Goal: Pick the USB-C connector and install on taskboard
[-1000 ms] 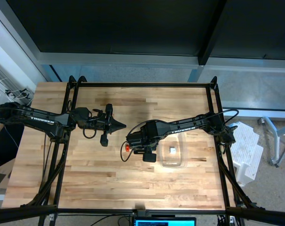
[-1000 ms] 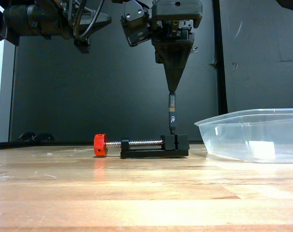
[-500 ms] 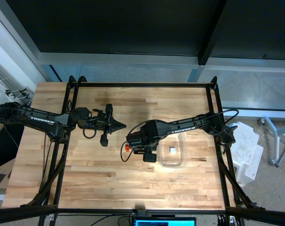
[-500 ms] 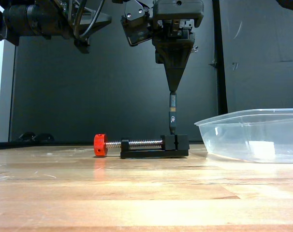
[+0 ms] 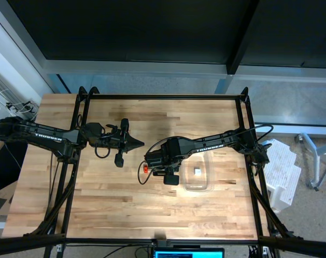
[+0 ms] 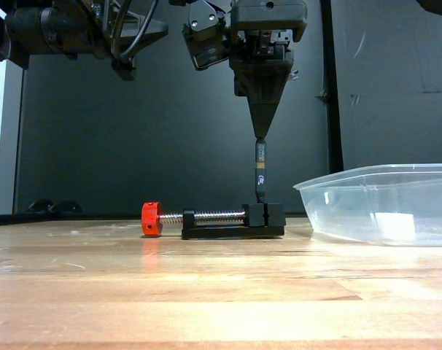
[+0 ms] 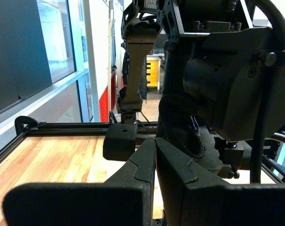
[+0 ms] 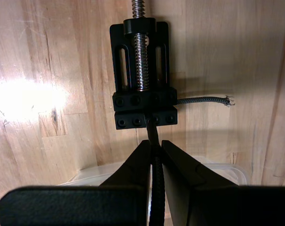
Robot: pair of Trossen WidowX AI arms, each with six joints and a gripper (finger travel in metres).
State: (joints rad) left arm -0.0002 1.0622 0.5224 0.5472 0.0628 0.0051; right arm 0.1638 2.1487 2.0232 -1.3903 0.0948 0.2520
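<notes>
The USB-C connector (image 6: 260,171) stood upright, long axis vertical, lower tip pointing down into the right-hand block of the taskboard (image 6: 232,221). The right gripper (image 6: 260,138) pinched its upper end from above. The taskboard lay lengthwise left to right, orange knob (image 6: 151,219) at the left end. Whether the tip was seated could not be made out. The left gripper (image 7: 155,146) hung above the table further left, fingers pressed together. The clear tray (image 6: 374,208), just right of the taskboard, held one white-silver piece (image 5: 197,171).
</notes>
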